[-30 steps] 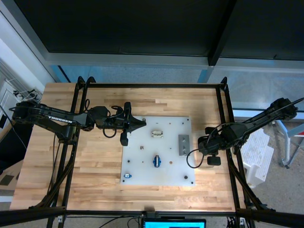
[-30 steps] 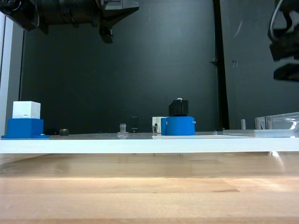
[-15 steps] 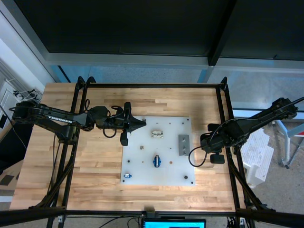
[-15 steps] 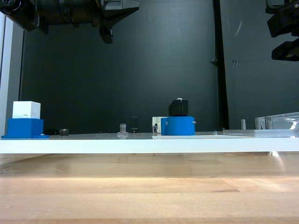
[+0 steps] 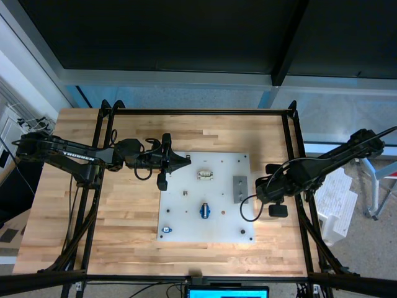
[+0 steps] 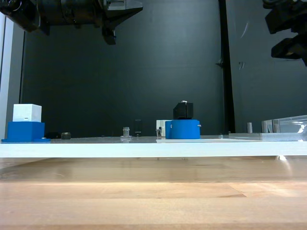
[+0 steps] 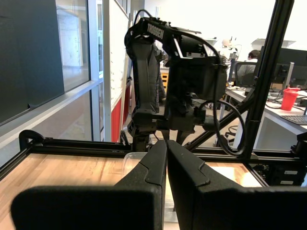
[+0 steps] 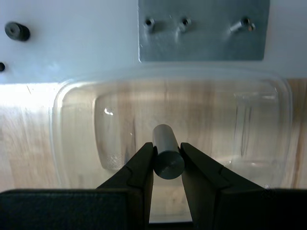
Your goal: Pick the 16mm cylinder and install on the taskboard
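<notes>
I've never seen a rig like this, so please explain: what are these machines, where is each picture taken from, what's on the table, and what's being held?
These are two robot arms flanking a table. One picture looks down from above, one level along the table, two come from cameras on the arms. On the table lies a taskboard carrying a grey metal block, with a clear tray beside it. The left end effector is shut and empty, raised near the board's left edge. The right end effector, above the tray, grips the 16mm cylinder, a small peg.
</notes>
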Robot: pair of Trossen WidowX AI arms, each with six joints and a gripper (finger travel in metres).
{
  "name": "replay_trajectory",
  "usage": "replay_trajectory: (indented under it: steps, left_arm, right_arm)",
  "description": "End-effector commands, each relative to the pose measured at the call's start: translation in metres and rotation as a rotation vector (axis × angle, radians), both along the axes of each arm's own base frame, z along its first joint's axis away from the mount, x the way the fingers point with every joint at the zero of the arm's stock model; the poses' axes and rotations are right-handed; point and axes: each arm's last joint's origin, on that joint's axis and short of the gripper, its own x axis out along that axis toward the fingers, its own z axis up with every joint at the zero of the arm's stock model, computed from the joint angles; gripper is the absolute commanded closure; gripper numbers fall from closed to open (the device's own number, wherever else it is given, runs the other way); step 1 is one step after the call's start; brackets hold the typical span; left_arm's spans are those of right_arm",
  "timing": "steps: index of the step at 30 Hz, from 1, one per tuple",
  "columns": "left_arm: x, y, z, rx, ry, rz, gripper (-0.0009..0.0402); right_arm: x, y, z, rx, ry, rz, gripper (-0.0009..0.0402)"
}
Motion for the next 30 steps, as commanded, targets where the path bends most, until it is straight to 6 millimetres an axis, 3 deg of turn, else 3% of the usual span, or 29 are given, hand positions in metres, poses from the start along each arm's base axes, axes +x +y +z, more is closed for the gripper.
replay_trajectory:
  steps: [1, 16, 30]
  left_arm:
    - [0.000, 0.000, 0.000, 0.000, -0.001, 0.000, 0.0393]
    - [0.000, 0.000, 0.000, 0.000, -0.001, 0.000, 0.0393]
    - [0.000, 0.000, 0.000, 0.000, -0.001, 0.000, 0.0393]
  right_arm:
    - [0.012, 0.005, 0.001, 0.000, -0.001, -0.001, 0.0381]
    - [0.069, 0.031, -0.008, 0.008, -0.018, -0.006, 0.0381]
    - [0.110, 0.045, -0.016, 0.001, -0.009, -0.021, 0.0381]
